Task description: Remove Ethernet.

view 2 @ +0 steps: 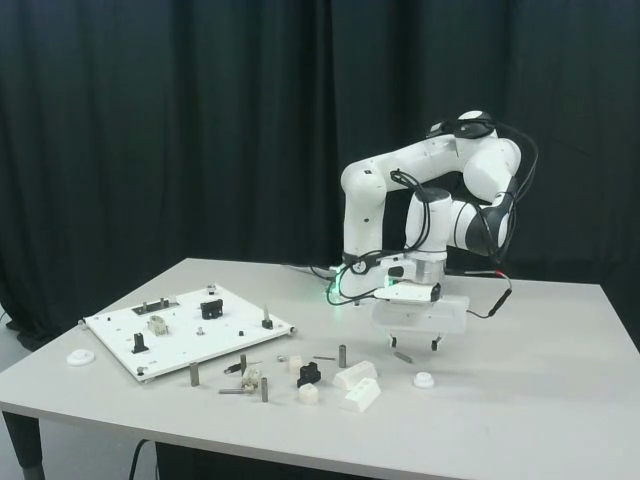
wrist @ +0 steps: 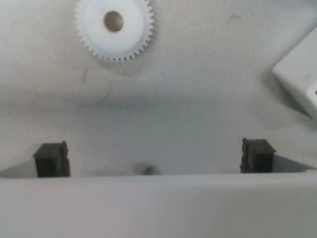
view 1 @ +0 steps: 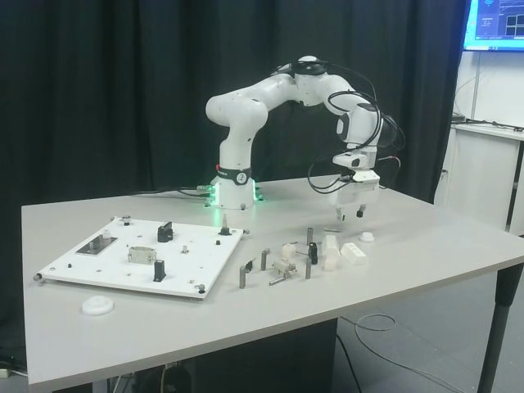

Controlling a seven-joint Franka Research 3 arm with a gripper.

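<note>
A grey tabletop (view 1: 426, 262) fills the foreground. Nearest the front edge, a small white round disc (view 1: 97, 306) lies alone, just ahead of a white square board (view 1: 106, 270) carrying several small black and grey fittings; I cannot tell which of them is the Ethernet part. To the right of the board sits a loose scatter of grey pegs (view 1: 243, 275) and white blocks (view 1: 354, 253). Just beyond these, the gripper (view 1: 351, 214) hangs above the tabletop, its two black fingertips (wrist: 51, 159) spread wide apart and holding nothing. Below it lies a white toothed gear (wrist: 114, 27). The white arm (view 1: 246, 110) arches back to its base, lit green, before a black curtain (view 1: 98, 90).
</note>
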